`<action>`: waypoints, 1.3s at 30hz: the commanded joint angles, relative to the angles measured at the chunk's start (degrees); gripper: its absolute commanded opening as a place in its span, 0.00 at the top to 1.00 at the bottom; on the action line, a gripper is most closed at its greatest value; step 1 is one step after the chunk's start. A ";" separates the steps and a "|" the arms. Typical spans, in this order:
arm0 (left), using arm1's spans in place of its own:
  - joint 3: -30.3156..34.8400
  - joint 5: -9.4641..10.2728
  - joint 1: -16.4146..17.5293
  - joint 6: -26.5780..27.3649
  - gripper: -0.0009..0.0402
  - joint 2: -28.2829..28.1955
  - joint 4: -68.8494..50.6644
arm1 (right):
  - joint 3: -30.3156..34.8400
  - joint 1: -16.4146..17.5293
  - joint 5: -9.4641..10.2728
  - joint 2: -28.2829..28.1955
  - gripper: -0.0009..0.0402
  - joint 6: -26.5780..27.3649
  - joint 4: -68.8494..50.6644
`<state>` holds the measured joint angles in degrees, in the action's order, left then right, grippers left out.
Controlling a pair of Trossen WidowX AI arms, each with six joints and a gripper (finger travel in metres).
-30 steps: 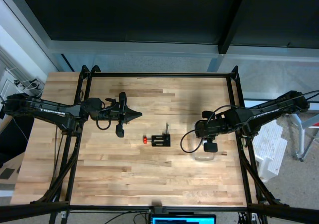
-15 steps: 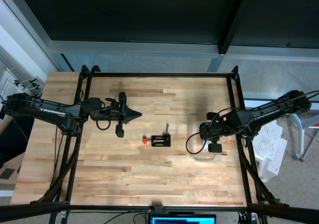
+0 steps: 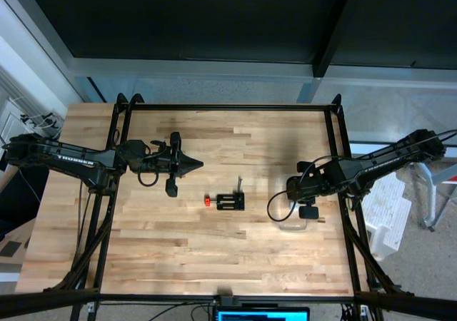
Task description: Remove the USB-C connector from taskboard and place in the container
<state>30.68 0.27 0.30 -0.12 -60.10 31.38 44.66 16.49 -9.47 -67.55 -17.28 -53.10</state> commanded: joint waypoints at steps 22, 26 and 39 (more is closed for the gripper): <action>0.02 -0.02 0.00 0.00 0.98 0.00 0.00 | 7.23 0.09 0.46 -0.02 0.62 -0.24 -2.25; 0.02 -0.02 0.02 0.00 0.98 0.00 0.00 | 9.79 -0.83 -0.09 0.57 0.65 0.35 -0.15; 0.02 -0.02 0.02 0.00 0.98 -0.02 0.00 | 10.97 -8.41 0.68 1.27 0.96 8.96 26.45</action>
<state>30.70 0.25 0.30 -0.10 -60.07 31.35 55.64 8.25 -9.39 -66.26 -9.17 -29.23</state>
